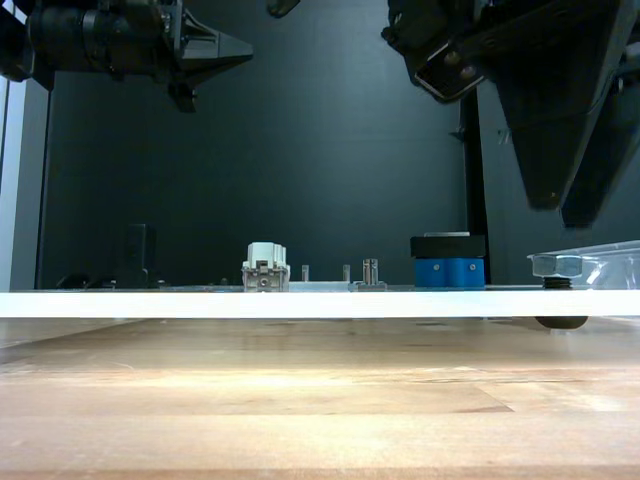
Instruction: Unfasten the M12 nut and place it in the container
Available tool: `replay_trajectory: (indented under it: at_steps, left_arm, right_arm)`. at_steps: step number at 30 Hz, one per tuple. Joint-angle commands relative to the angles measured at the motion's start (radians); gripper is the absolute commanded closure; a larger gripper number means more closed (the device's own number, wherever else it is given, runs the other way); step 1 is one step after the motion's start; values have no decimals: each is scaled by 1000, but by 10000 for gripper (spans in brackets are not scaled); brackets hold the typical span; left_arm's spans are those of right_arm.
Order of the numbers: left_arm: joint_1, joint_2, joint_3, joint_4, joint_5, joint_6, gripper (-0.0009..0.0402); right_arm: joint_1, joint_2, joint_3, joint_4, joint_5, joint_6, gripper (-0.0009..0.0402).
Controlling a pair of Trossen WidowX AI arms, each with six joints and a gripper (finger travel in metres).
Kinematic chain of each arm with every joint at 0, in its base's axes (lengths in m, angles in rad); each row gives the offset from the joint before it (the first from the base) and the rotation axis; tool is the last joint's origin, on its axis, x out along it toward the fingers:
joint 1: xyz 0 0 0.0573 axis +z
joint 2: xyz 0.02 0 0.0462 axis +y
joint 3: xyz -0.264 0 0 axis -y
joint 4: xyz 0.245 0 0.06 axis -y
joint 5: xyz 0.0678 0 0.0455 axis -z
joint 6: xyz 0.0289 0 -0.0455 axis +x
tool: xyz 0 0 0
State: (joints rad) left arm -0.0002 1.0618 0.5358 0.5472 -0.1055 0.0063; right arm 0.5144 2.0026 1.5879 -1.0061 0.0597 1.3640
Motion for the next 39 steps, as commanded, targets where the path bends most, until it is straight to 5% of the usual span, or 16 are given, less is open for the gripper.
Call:
replay_trajectory:
  at_steps: [1, 8, 24, 29, 39]
  left_arm:
    - [0, 0, 0, 0, 0, 0, 393]
    - [0, 0, 0, 0, 0, 0, 393]
    - [0, 0, 0, 0, 0, 0, 393]
    - [0, 0, 0, 0, 0, 0, 393]
    - [0, 0, 0, 0, 0, 0, 393]
  right_arm:
    - [0, 28, 0, 10, 1, 16, 154]
    - [-2, 57, -2, 31, 2, 15, 177]
    - [-2, 59, -2, 32, 0, -46, 357]
    - [-2, 52, -2, 28, 0, -239, 393]
    - [-2, 33, -2, 1, 0, -842, 392]
